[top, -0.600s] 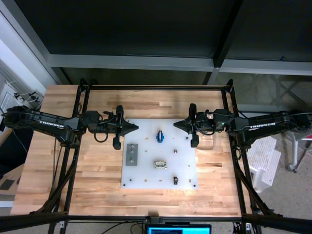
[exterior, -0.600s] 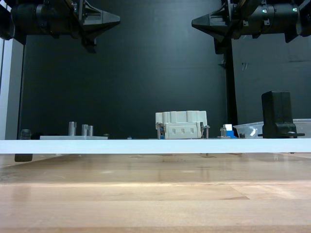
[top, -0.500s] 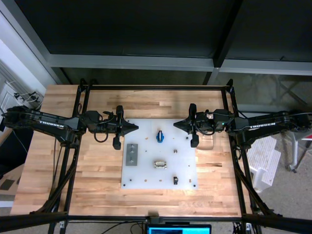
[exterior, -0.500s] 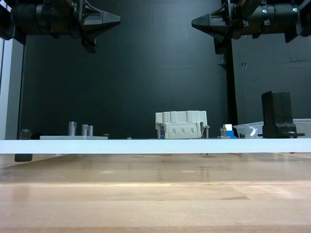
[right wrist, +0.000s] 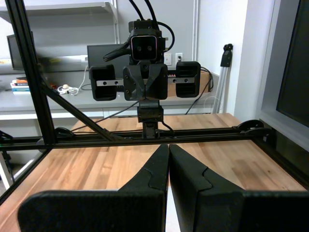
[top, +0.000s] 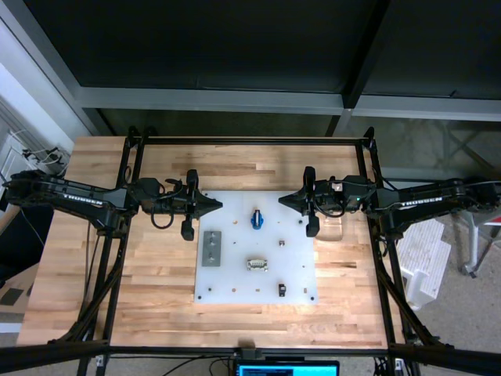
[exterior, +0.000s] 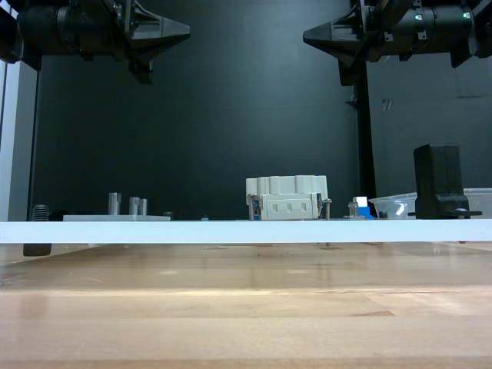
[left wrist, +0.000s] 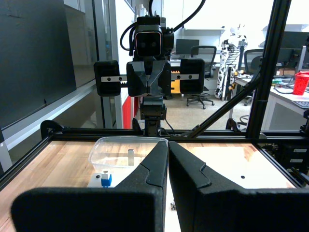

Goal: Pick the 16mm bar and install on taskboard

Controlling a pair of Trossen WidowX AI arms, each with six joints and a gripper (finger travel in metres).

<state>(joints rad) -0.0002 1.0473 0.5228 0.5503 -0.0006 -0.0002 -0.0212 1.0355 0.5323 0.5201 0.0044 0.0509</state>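
Observation:
The white taskboard lies flat in the middle of the table, carrying a grey block, a blue fitting and a silver connector. A small grey upright peg, seemingly the 16mm bar, stands inside the clear tray. My left gripper hovers high over the board's far left corner, shut and holding nothing. Facing it from the far right side is my right gripper, also shut and empty, high above the board and next to the tray.
A black upright part stands on the board's near right area. Short pins rise from the grey block. A black metal frame borders the table. A monitor sits at the near edge.

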